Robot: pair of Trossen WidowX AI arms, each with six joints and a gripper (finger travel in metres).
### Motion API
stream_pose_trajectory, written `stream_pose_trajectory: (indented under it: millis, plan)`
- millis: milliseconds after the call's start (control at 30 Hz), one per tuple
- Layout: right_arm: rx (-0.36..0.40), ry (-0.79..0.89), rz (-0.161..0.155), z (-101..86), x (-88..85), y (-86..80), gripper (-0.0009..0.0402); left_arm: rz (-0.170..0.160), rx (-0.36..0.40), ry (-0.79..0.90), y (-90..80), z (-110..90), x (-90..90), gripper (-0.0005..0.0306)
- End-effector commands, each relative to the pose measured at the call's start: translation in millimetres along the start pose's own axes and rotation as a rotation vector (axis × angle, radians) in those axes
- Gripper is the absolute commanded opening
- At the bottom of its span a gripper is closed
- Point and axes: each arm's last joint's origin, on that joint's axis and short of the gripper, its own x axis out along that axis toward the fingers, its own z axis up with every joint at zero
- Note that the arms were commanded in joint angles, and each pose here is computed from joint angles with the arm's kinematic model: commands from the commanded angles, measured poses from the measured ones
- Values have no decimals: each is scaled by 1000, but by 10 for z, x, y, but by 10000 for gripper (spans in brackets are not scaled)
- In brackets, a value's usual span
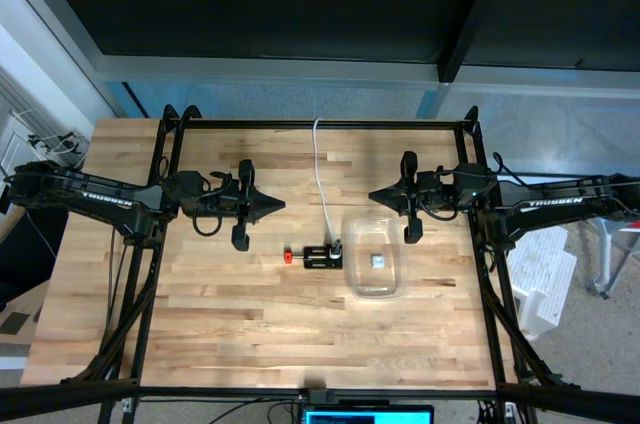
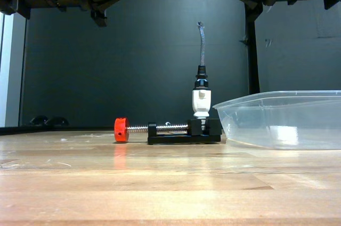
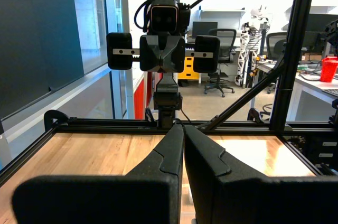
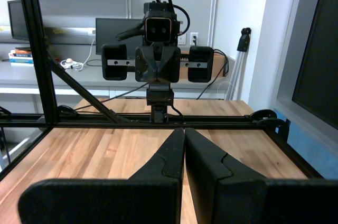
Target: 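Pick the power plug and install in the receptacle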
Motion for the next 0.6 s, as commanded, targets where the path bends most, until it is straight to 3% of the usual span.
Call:
stream_pose_trajectory:
  millis: [33, 600]
  plan:
    - [3, 5, 0, -32, -2, 1, 0, 0, 0, 0, 0, 0, 0, 0]
    - [11, 9, 2, -40, -4, 5, 0, 0, 0, 0, 0, 0, 0, 0]
